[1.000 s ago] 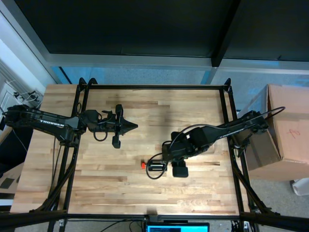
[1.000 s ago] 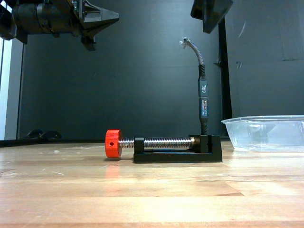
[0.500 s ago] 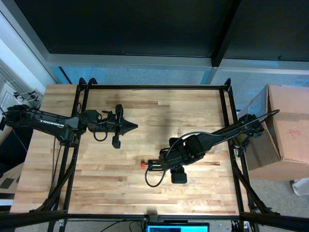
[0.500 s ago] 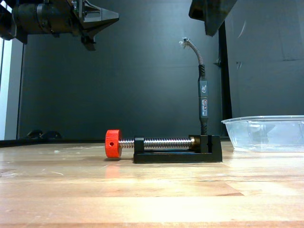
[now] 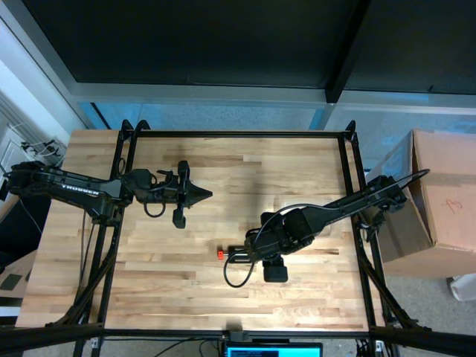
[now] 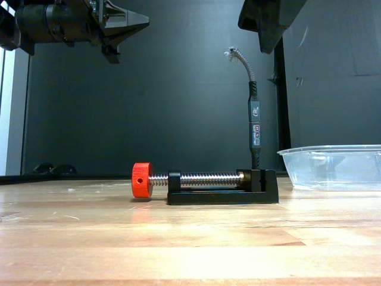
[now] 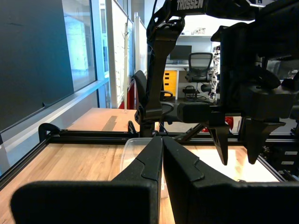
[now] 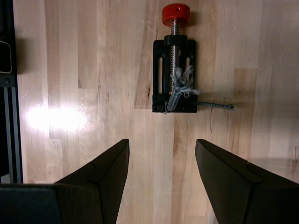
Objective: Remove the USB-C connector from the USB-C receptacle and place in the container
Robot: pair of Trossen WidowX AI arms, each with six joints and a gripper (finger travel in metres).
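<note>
The USB-C connector [image 6: 255, 127] stands upright in its receptacle, clamped in a small black vise [image 6: 221, 189] with a red knob [image 6: 141, 180]. Its frayed cable end [image 6: 238, 56] curls up and left. In the right wrist view the connector [image 8: 179, 88] appears end-on in the vise [image 8: 160, 74]. My right gripper [image 8: 162, 179] hangs open above it, offset to one side and not touching; it shows in the high view [image 5: 256, 244] and at the low view's upper edge [image 6: 266, 24]. My left gripper [image 7: 162, 156] is shut and empty, raised at the left [image 5: 201, 195].
A clear plastic container [image 6: 333, 167] sits on the table to the right of the vise, and is also seen ahead in the left wrist view as container [image 7: 134, 150]. A black frame [image 5: 238, 134] borders the wooden table. A cardboard box [image 5: 435, 201] stands off the right edge.
My right arm has swung toward the near side and left, bringing its gripper over the vise. The connector stays seated. The left arm has not moved.
</note>
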